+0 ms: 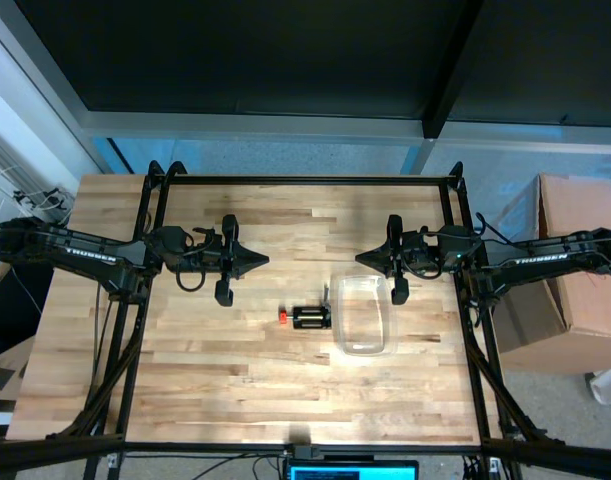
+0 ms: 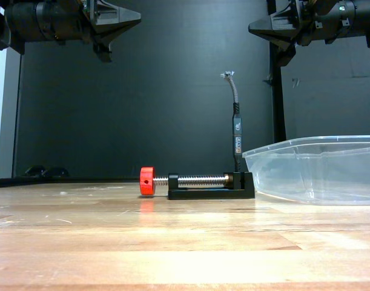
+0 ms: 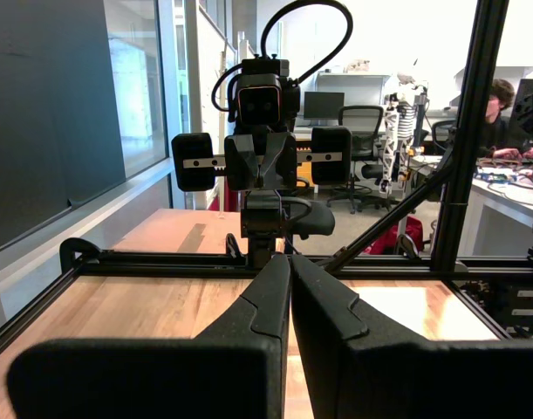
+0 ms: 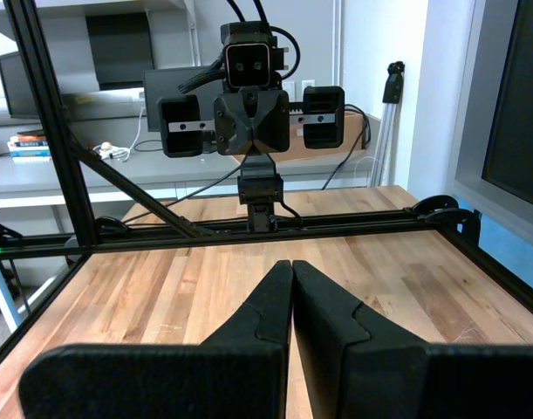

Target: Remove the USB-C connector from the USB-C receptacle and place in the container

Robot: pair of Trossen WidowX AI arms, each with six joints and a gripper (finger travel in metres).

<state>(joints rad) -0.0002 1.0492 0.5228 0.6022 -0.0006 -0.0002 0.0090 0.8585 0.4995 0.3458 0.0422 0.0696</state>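
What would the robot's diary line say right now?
plug upright, seated in clamp, beside tub | left hand shut, raised at left | right hand shut, raised at right

The only word that can be read is the brand TROSSEN. It runs in pale capitals along the dark link of the left arm [image 1: 85,248] and again along the link of the right arm [image 1: 542,259], both in the high view. The USB-C connector [image 2: 237,134] bears two small pale marks on its upright body, too small to read.
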